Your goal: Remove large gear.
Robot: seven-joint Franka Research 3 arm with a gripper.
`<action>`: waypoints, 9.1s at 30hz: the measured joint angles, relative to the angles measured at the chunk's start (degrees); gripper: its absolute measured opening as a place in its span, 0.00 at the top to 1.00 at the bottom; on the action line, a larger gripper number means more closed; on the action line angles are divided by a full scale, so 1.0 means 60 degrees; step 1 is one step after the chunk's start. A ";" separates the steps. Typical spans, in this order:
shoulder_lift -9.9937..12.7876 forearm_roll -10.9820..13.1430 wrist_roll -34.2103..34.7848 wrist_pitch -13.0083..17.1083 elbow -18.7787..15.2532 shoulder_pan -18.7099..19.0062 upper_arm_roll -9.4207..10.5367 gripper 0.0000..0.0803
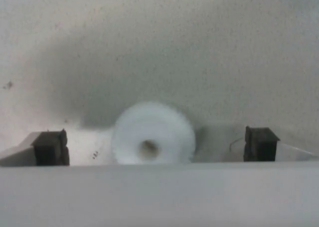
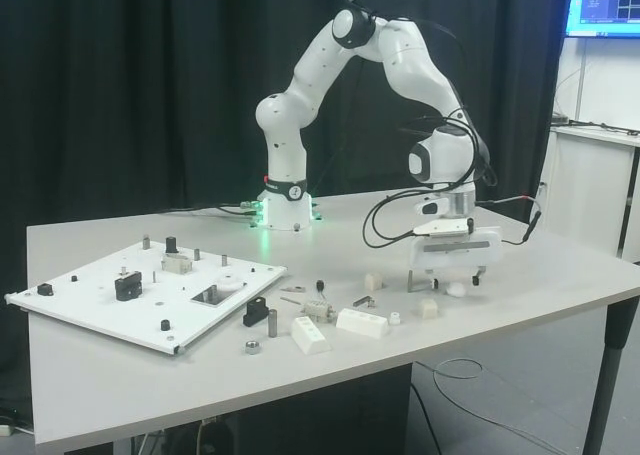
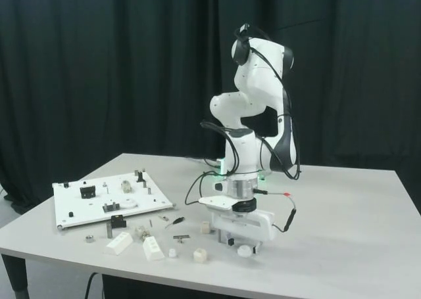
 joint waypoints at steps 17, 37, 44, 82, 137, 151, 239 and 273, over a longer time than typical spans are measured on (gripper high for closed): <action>-0.0180 -0.0144 0.0290 -0.0445 0.0224 0.0023 0.0024 0.00; -0.1108 -0.2401 0.2131 -0.1588 0.0323 -0.0075 -0.0301 0.00; -0.1257 -0.2597 0.2149 -0.2015 0.0493 -0.0134 -0.0393 0.00; -0.2577 -0.6006 0.2439 -0.4547 0.0687 -0.2619 -0.0450 0.00; -0.2760 -0.4739 -0.2709 -0.3275 -0.0570 -0.7295 -0.1021 0.00; -0.2829 -0.3652 -0.3908 -0.2292 -0.1723 -0.7295 -0.1445 0.00; -0.1905 -0.0738 -0.3400 0.0677 -0.2649 -0.6666 -0.1007 0.00; -0.1681 -0.0737 -0.3400 0.0325 -0.2433 -0.6667 -0.1012 0.00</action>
